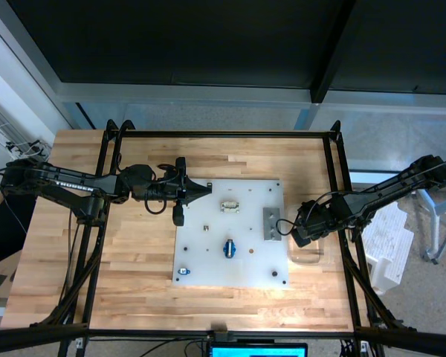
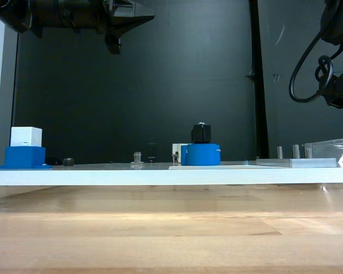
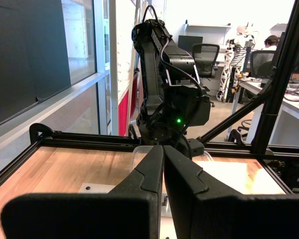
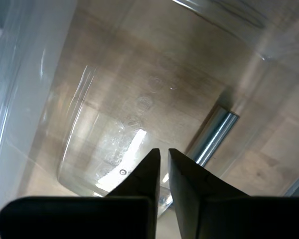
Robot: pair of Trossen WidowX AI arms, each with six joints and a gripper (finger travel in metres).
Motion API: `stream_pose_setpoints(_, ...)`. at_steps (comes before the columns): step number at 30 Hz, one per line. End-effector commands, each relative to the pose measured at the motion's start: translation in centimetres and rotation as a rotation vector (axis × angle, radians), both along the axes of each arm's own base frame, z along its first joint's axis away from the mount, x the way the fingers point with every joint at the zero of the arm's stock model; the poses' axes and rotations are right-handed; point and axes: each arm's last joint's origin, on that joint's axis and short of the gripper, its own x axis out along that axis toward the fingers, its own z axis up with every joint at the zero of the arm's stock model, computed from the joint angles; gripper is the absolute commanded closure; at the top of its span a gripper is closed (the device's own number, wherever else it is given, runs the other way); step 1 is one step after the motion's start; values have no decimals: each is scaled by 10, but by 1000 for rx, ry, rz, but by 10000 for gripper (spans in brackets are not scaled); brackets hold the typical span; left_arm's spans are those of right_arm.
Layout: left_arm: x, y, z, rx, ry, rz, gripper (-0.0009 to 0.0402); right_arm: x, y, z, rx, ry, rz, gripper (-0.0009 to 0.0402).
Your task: Pick the 16mm cylinder and install on the taskboard
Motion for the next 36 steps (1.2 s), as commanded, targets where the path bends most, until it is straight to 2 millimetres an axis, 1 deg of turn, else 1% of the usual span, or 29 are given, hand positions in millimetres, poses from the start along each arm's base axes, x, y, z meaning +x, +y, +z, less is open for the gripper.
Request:
stream_pose_setpoints(1, 0, 0, 0, 0, 0, 0, 392, -1, 0, -1, -2, 13, -63, 338)
stream_pose_setpoints(6, 0, 0, 0, 0, 0, 0, 392, -2, 2, -1, 12, 11, -156, 305)
stream_pose_setpoints(11, 0, 0, 0, 0, 0, 0, 392, -3, 4, -1, 9, 19, -221, 289)
stream_pose_setpoints(17, 0, 0, 0, 0, 0, 0, 392, -6, 4, -5, -5, 24, -292, 286)
stream_pose_setpoints(23, 0, 0, 0, 0, 0, 0, 392, -10, 2, -13, -19, 48, -360, 287)
stream_pose_setpoints(30, 0, 0, 0, 0, 0, 0, 392, -11, 3, -19, -10, 65, -364, 287)
stream_pose_setpoints(36, 0, 0, 0, 0, 0, 0, 392, -6, 6, -15, -7, 66, -365, 287)
